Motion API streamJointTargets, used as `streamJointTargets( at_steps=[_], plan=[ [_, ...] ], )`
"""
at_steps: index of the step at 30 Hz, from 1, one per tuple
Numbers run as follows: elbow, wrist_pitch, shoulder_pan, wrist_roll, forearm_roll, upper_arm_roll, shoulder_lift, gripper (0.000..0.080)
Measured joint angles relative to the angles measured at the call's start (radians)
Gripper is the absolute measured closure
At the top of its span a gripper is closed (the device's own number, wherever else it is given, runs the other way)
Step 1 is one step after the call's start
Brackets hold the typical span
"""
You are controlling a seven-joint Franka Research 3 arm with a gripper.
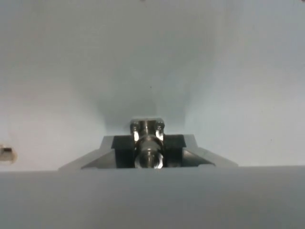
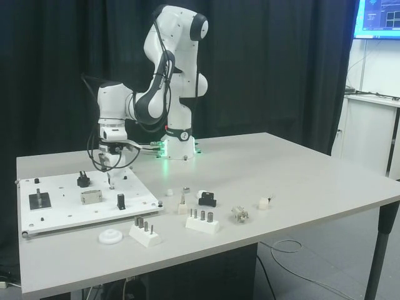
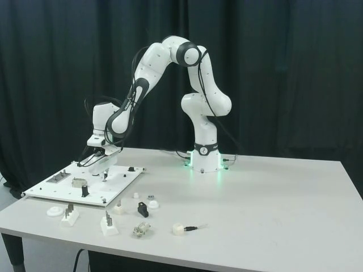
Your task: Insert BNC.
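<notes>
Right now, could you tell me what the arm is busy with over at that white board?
The white Franka arm has reached over the white board at the edge of the grey table. Its gripper holds a metal BNC connector between its fingers, pointing down just above the board; whether it touches cannot be told. Other small parts, among them white blocks with pins, lie on the table beside the board.

On my grey table [image 2: 300,169], in front of the white board [image 2: 56,209], lie a white gear [image 2: 109,235], two white blocks [image 2: 145,232] holding upright pins, a small black part [image 2: 207,199] and a white cap [image 2: 264,202]; black curtains [image 3: 283,68] behind.
</notes>
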Motion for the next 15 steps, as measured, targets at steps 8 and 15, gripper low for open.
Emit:
streamJointTargets(
  at_steps=[8, 15],
  plan=[
    [0.0, 0.0, 0.0, 0.051, 0.006, 0.0, 0.0, 0.0682],
    [-0.001, 0.001, 0.001, 0.108, 0.017, 0.0, 0.0, 0.0682]
  ],
)
